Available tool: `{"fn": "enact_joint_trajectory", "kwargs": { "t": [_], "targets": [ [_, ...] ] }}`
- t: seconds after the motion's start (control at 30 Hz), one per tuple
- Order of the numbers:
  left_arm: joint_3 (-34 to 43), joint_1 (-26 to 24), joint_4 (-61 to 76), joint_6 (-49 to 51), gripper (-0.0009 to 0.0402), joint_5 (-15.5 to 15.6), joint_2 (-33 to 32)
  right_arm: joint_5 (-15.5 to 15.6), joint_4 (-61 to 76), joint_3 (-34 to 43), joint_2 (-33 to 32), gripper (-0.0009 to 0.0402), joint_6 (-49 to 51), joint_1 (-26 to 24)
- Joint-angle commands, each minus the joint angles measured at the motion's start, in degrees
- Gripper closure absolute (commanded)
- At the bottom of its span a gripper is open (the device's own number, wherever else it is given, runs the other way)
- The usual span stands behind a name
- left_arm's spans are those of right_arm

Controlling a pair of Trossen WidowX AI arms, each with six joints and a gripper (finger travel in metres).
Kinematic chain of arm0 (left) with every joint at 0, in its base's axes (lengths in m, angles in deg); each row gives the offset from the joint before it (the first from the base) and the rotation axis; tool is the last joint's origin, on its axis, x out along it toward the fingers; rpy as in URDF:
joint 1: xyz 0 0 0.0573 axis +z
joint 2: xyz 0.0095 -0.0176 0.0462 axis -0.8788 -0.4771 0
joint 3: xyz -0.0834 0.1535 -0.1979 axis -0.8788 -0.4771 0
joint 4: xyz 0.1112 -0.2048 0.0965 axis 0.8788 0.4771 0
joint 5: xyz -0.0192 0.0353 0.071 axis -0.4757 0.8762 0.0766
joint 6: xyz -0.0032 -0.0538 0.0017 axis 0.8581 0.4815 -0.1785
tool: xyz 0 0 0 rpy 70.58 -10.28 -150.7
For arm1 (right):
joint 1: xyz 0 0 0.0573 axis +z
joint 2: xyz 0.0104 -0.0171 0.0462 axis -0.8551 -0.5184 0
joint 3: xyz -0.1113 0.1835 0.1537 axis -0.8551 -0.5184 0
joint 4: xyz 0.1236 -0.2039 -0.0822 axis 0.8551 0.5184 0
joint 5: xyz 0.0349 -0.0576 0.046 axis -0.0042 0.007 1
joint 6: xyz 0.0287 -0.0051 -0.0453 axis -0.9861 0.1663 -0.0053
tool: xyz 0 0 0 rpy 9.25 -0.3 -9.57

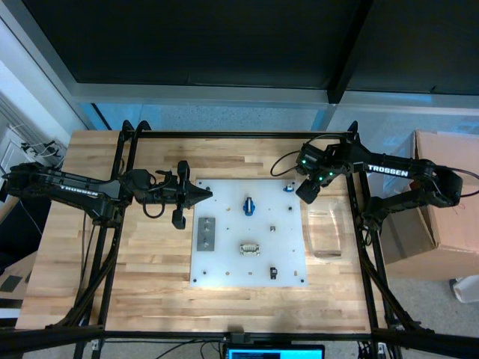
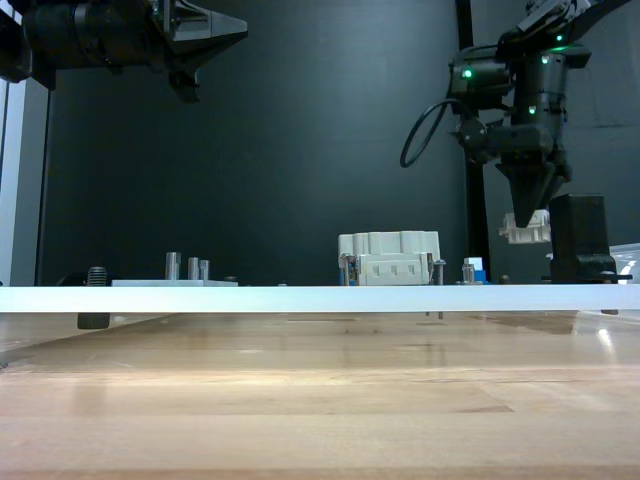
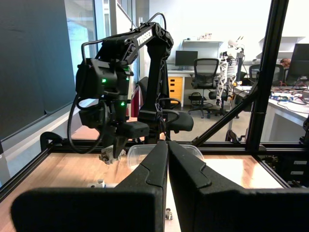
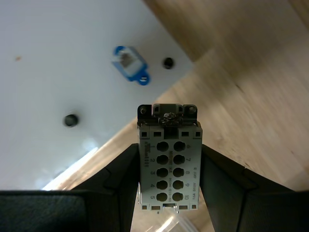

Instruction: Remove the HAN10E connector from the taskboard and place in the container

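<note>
The HAN10E connector (image 4: 169,159), a pale grey insert with ten numbered holes, is held clear of the board by my right gripper (image 4: 169,166), which is shut on its sides. In the high view the right gripper (image 1: 308,193) hangs over the white taskboard's (image 1: 224,263) right edge, just behind the clear container (image 1: 327,254). The low view shows the connector (image 2: 525,230) well above the board. A matching white housing (image 2: 390,258) stays seated on the board (image 1: 250,249). My left gripper (image 1: 202,194) is shut and empty, high over the board's left edge (image 3: 167,159).
The board also carries a grey block with pins (image 1: 205,233), a blue knob (image 1: 249,205) and a small blue jack (image 4: 129,64). Black frame rails run around the wooden table (image 1: 150,284). A cardboard box (image 1: 441,202) stands off the right side.
</note>
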Motion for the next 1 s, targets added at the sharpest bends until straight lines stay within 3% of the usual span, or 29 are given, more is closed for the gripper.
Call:
{"fn": "enact_joint_trajectory", "kwargs": {
  "t": [0.03, 0.43, 1.0],
  "targets": [
    [0.0, 0.02, -0.02, -0.02, 0.0393, 0.0, -0.02, 0.0, -0.07, -1.16, 0.0, 0.0378, -0.04, -2.05],
    [0.0, 0.0, -0.02, -0.02, 0.0393, 0.0, -0.02, -0.02, -2.1, -7.06, -0.02, 0.0378, -0.04, -8.35],
    [0.0, 0.02, -0.02, -0.02, 0.0393, 0.0, -0.02, -0.04, -11.32, -14.34, -0.04, 0.0372, -0.26, -9.97]
  ]
}}
